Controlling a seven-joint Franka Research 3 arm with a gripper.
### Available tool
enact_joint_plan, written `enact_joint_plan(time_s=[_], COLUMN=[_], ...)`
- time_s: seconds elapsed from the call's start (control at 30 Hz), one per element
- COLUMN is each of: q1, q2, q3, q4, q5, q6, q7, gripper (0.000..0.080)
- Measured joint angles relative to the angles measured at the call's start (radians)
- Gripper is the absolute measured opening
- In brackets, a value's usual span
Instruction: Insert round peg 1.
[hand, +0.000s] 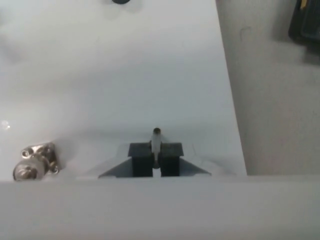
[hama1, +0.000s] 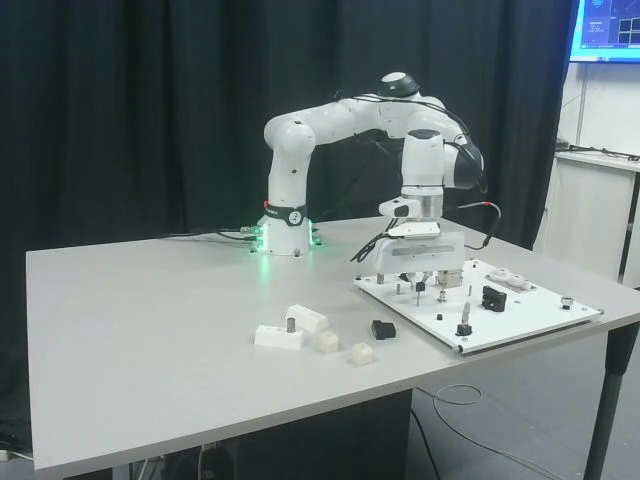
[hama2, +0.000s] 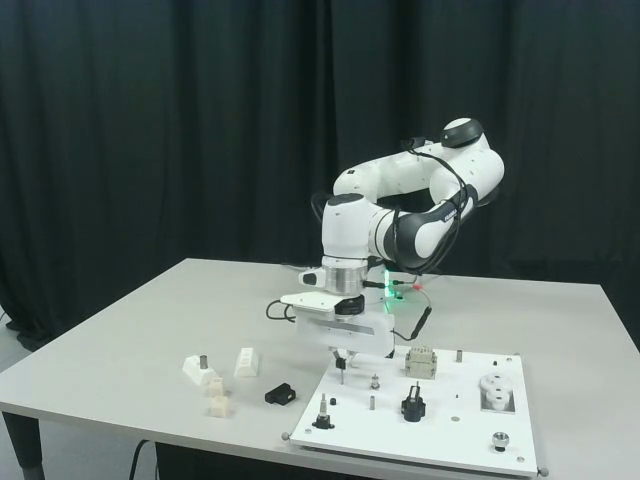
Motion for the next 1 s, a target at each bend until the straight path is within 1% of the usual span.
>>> enact_joint_plan(time_s=[0.4, 0.87, 1.0], q1=[-0.003, -0.025, -0.027], q2=[0.0, 0.0, -0.001], q3=[0.014, 0.06, 0.061], q4=[0.002, 0.008, 0.008], q5=[0.003, 0.031, 0.034], q6=[0.017, 0.047, 0.047], q7=[0.0, 0.0, -0.002], gripper=[0.003, 0.003, 0.003])
